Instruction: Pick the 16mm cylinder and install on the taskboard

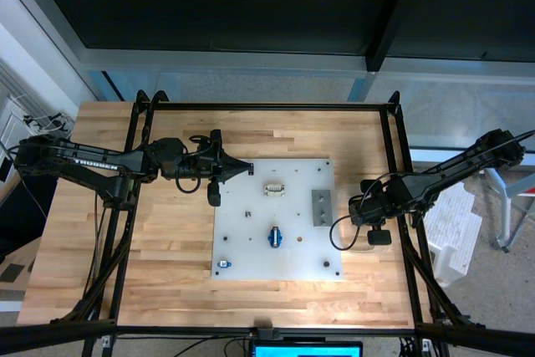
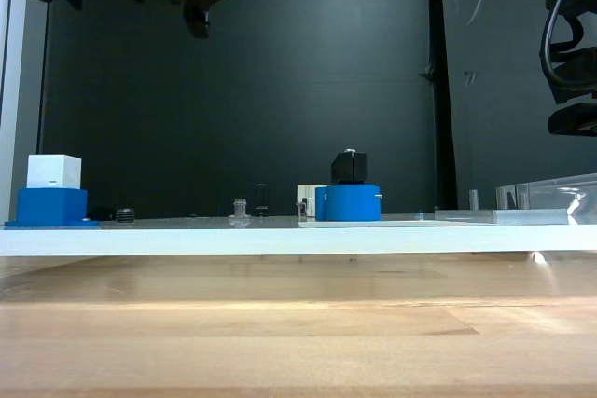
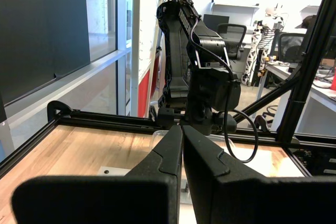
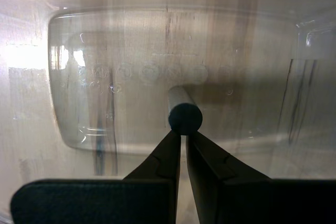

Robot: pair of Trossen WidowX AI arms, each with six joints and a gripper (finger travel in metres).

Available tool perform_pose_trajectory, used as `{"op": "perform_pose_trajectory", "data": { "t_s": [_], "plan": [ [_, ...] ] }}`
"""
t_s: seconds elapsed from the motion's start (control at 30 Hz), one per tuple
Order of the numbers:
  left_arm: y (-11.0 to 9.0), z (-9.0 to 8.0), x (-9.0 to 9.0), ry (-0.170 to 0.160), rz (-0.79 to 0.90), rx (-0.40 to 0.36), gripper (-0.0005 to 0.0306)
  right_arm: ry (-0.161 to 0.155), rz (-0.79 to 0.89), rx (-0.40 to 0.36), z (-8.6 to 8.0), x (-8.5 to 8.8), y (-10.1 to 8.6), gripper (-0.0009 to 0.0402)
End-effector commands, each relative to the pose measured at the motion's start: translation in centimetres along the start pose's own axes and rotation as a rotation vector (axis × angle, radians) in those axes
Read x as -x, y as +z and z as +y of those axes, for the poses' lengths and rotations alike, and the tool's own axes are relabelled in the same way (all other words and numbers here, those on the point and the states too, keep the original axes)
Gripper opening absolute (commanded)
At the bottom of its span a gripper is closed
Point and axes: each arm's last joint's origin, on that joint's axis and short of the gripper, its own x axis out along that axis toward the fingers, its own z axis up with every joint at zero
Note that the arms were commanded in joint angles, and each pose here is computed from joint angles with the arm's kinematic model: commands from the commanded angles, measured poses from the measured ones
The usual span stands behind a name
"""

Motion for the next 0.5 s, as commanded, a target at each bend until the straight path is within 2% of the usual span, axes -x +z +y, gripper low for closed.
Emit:
{"op": "perform_pose_trajectory", "data": {
  "t_s": [0.03,0.5],
  "plan": [
    [0.01,0.0,-0.01,0.0,0.0,0.0,0.0,0.001,0.0,-0.001,0.0,0.02,0.01,0.0001],
    [0.01,0.0,-0.01,0.0,0.0,0.0,0.0,-0.006,0.006,0.0,-0.03,0.02,-0.06,0.0]
  ]
}}
